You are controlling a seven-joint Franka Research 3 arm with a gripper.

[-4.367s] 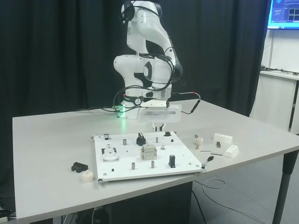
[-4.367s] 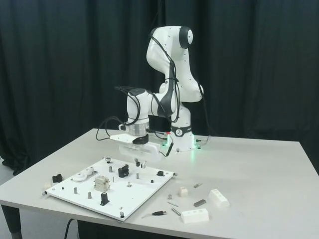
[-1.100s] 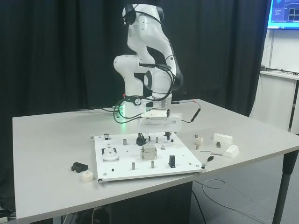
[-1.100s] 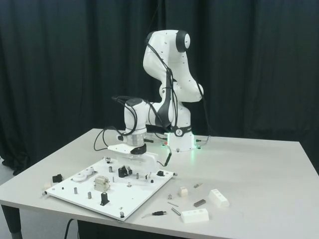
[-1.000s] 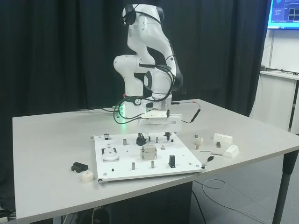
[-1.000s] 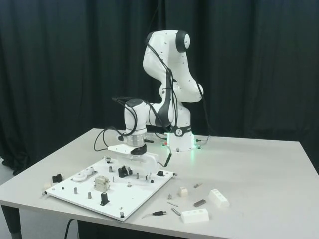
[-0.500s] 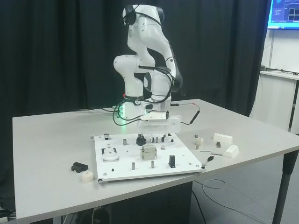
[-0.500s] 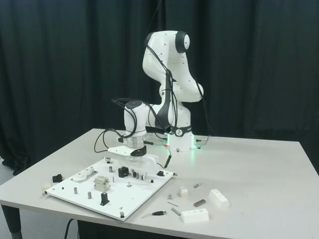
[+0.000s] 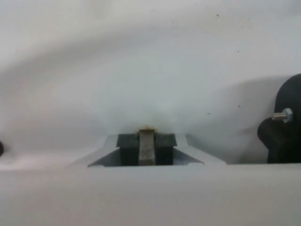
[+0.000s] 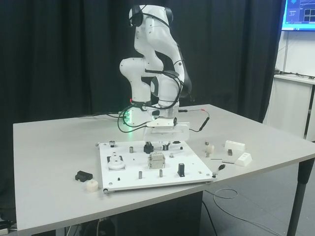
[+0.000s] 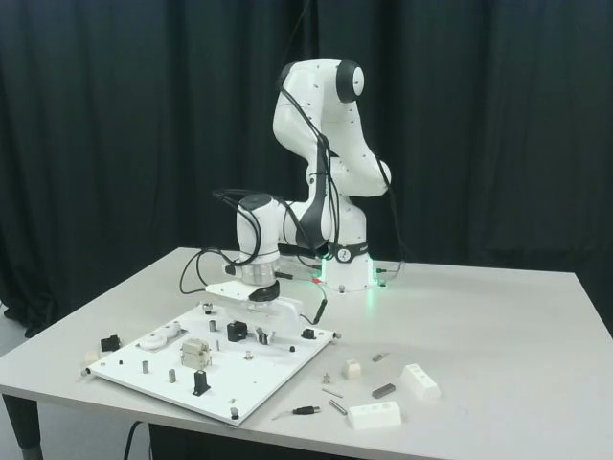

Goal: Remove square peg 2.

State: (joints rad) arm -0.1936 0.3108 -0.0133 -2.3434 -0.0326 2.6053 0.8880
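- You see the white robot arm (image 10: 152,59) bent low over the white square assembly board (image 10: 152,164) on the grey bench (image 10: 49,147), its hand (image 10: 165,143) down at the board's far side.
- In the wrist view, the small upright square metal peg (image 9: 146,147) stands squarely between the two black fingertip pads (image 9: 127,149), one pad on each side of it and touching or nearly so.
- The hand (image 9: 146,149) is narrowed to about the peg's width; you cannot tell for certain whether the pads press on it.
- From the second room view, the hand (image 11: 261,333) sits just beside a black round-topped fixture (image 11: 236,331) on the board (image 11: 206,369); the peg itself is hidden there.
- A black part with a small metal screw (image 9: 282,125) shows near the peg in the wrist view.
- Off the board, white blocks (image 10: 236,151) lie on the bench well apart from the hand.
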